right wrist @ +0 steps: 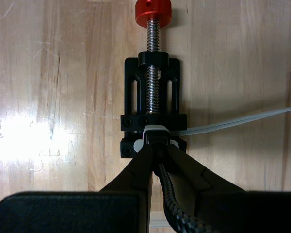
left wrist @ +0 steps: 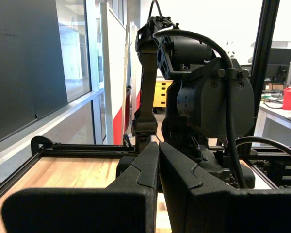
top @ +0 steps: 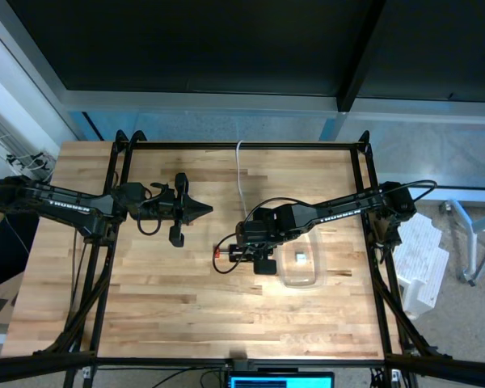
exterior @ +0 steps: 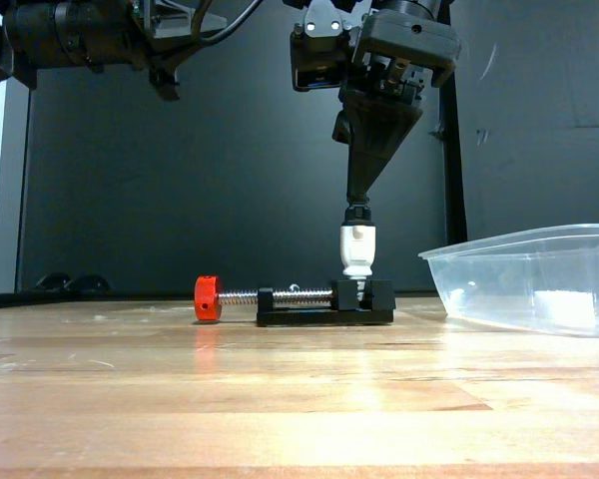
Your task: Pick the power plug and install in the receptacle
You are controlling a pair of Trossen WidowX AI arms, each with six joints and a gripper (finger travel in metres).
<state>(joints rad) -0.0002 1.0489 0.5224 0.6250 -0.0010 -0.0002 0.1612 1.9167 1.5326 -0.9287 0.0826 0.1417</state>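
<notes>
Both closed: left gripper [top: 206, 210] empty, at nine o'clock; right gripper [exterior: 357, 203] pinches the tiny dark grey plug [exterior: 357, 215] atop the white socket block [exterior: 357, 249]; press straight down, plumb.

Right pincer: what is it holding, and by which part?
The right pincer grips the plug by its dark body, directly over the receptacle in the vise. The left pincer, shut and empty, hangs high at left.
</notes>
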